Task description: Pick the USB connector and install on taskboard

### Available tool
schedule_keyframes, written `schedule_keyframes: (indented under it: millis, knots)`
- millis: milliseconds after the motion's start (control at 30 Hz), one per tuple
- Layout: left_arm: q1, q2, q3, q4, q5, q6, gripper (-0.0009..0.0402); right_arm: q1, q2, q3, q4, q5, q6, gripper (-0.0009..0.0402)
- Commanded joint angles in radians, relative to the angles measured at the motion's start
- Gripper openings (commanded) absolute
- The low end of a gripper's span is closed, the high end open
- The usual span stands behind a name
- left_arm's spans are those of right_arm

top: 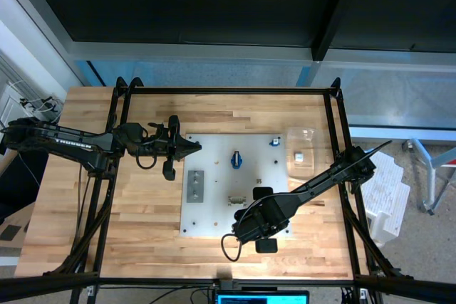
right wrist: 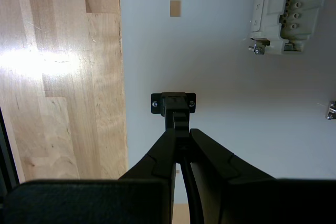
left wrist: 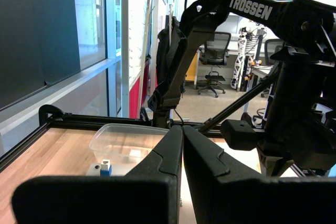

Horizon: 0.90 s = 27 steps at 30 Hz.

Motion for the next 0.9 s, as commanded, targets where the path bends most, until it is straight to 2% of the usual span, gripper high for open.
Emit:
schedule_keyframes:
  millis: [33,400,900]
  knots:
    - [0.000,0.000,0.000,0.000,0.000,0.000,0.0000,0.001,0.004,0.000,0.002,0.000,0.000,0.0000]
    - [0.000,0.000,0.000,0.000,0.001,0.000,0.0000,0.002,-0.010,0.000,0.002,0.000,0.000,0.0007]
    - [0.000,0.000,0.000,0.000,0.000,0.000,0.0000,0.006,-0.030,0.000,0.003,0.004,0.001,0.0094]
